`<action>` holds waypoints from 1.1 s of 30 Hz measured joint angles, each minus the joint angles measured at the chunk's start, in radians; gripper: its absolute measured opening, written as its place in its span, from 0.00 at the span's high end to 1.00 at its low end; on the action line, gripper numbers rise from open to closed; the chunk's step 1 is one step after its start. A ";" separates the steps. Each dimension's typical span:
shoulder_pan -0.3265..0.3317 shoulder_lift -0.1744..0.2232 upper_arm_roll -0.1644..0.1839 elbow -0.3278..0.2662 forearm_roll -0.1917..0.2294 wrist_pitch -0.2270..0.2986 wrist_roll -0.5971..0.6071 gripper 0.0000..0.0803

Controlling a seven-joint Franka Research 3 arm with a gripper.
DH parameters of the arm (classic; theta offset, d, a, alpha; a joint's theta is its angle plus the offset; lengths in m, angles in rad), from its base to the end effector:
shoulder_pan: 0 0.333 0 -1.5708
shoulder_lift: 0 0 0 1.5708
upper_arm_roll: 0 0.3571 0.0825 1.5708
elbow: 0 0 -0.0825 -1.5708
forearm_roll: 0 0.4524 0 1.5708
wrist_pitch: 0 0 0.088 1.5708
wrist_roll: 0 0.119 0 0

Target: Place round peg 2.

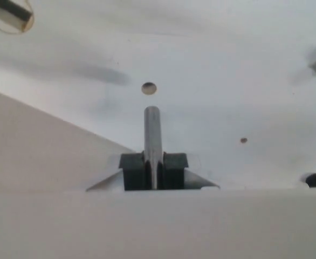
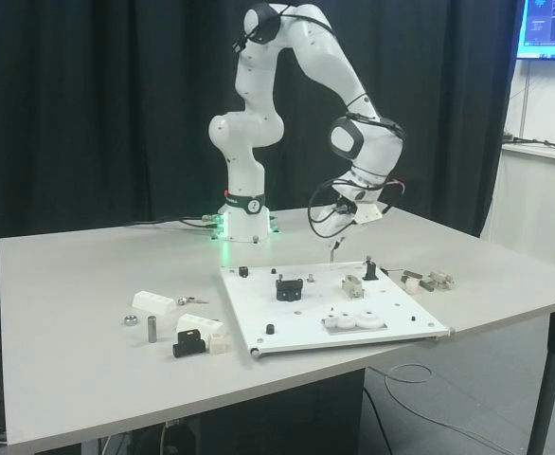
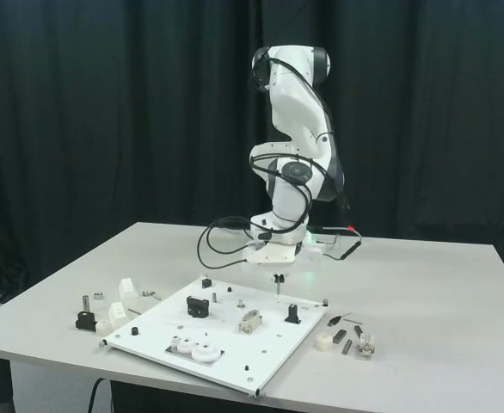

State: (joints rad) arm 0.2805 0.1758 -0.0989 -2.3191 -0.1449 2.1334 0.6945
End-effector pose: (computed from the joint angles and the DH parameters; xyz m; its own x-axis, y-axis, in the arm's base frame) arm 0.5159 0.0856 0.2173 0.8812 -0.4244 -0.2081 -0.3525 -0.8834 0.3089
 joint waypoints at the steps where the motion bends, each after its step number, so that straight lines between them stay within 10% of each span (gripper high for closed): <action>1: 0.000 -0.004 0.000 0.000 0.001 -0.002 0.000 0.92; 33: 0.000 -0.023 0.000 0.000 0.003 -0.002 -0.010 0.92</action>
State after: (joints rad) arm 0.2805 0.1531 -0.0987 -2.3191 -0.1422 2.1313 0.6847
